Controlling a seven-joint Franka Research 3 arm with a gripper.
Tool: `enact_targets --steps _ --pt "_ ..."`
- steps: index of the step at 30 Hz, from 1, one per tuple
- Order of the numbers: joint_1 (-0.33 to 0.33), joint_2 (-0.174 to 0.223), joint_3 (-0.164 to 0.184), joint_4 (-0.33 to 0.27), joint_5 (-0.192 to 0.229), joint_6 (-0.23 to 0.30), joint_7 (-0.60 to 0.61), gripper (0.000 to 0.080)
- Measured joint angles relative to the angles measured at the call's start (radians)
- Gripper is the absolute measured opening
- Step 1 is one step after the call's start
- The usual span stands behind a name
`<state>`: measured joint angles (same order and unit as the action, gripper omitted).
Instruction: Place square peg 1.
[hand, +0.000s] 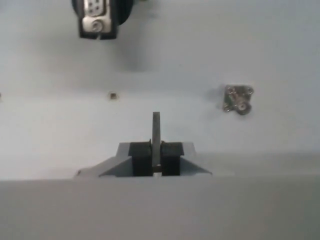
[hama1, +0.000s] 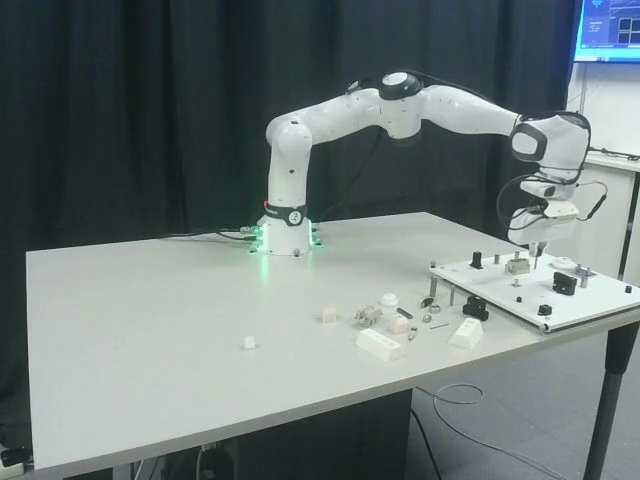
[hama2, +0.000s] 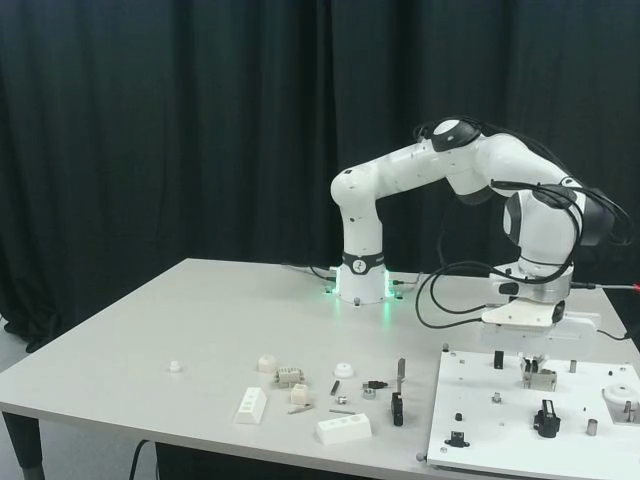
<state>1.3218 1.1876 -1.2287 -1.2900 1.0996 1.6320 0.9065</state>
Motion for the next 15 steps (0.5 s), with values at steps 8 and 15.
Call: enact_targets --steps 8,15 --pt "-0.014 0.000 -0.002 -0.019 -0.064 0.005 -0.047 0.0034" --pt "-0.032 -0.001 -0.022 -0.057 -0.132 0.004 -0.122 0.0034"
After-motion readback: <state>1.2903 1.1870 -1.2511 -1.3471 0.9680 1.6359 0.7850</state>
